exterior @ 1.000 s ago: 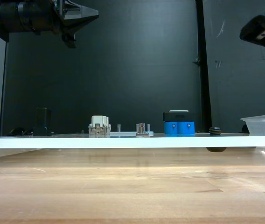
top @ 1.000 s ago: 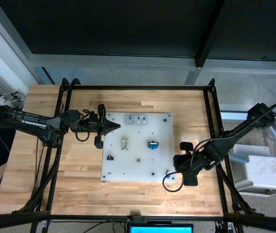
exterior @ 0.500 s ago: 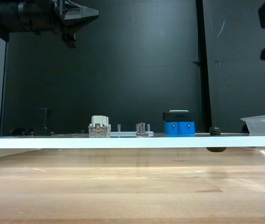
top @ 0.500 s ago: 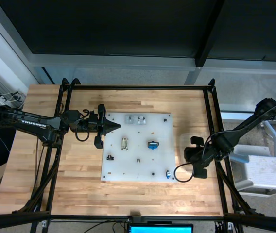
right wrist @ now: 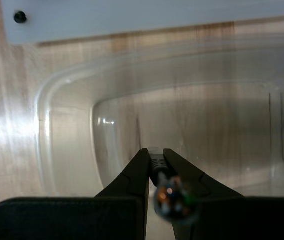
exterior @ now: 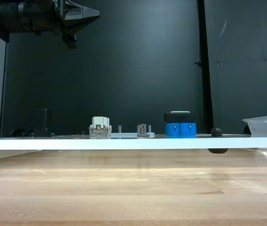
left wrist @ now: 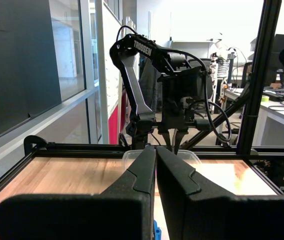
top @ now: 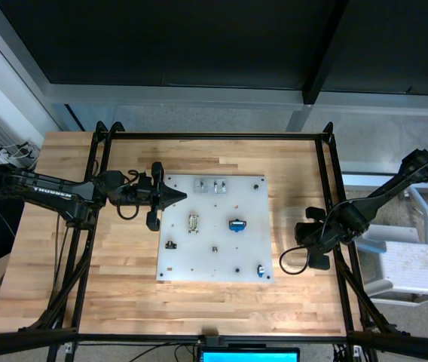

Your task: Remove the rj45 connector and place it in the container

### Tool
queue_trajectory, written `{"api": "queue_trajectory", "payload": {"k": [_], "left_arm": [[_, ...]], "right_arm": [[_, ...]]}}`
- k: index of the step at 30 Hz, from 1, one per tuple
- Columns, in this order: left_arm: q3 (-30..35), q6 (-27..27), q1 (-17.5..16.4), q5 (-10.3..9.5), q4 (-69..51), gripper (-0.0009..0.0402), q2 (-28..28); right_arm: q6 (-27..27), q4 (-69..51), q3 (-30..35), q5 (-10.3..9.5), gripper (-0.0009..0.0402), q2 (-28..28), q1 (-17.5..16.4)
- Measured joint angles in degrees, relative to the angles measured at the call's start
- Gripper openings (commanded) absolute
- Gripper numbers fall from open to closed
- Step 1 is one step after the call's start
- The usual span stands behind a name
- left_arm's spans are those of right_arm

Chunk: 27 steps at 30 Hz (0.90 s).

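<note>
Right gripper has swung off white board near-right corner. We see it over one container, on table beside board's right edge. It clamps one rj45 connector, long axis along fingers, far end toward container floor. Left gripper pressed closed over board's left edge. One blue part mid-board.

The high view looks down on the white board, the low view meets it edge-on, and both wrist views share the container, distant beyond the left gripper, close beneath the right gripper.
</note>
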<state>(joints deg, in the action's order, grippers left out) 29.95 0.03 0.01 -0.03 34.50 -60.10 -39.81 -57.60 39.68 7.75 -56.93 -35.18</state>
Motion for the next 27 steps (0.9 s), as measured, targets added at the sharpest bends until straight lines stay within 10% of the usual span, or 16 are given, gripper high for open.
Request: {"api": "queue_trajectory", "payload": {"k": [27], "left_arm": [[-0.02, -0.02, 0.00, -0.02, 0.02, 0.0001, 0.00]], "right_arm": [[-0.50, -2.29, -0.83, 0.11, 0.0134, 0.07, 0.07]]}}
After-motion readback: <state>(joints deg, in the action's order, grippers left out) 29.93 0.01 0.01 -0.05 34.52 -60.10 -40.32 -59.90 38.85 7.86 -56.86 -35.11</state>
